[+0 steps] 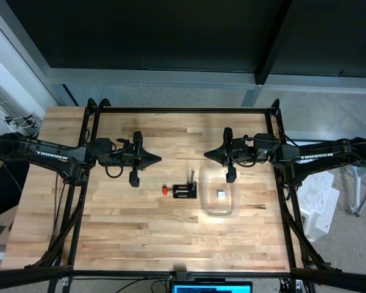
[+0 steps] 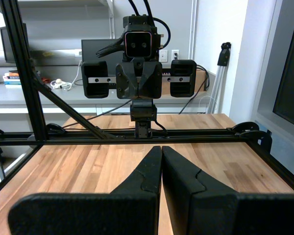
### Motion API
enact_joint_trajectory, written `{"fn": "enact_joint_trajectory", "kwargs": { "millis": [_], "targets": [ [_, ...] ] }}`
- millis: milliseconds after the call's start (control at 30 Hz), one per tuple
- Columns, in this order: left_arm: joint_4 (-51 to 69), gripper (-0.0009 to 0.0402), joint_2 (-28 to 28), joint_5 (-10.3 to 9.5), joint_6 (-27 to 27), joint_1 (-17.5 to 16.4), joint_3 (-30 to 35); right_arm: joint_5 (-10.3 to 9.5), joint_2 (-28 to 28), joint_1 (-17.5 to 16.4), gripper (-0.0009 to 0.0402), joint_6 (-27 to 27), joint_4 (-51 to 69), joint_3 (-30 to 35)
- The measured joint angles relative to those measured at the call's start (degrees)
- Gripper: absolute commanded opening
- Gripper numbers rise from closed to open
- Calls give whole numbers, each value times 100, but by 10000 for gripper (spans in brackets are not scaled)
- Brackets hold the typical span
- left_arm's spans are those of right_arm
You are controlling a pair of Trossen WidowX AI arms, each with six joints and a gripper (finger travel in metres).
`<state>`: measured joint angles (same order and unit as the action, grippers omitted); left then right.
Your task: Remove the USB-C connector from taskboard and place in the container
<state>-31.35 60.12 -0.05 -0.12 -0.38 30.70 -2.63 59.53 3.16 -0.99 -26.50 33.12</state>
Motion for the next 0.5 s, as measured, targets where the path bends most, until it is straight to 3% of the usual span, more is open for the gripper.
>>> {"fn": "enact_joint_trajectory", "kwargs": {
  "millis": [500],
  "targets": [
    [2,0,0,0,0,2,0,0,0,-2,0,-85,13,11]
  ]
}}
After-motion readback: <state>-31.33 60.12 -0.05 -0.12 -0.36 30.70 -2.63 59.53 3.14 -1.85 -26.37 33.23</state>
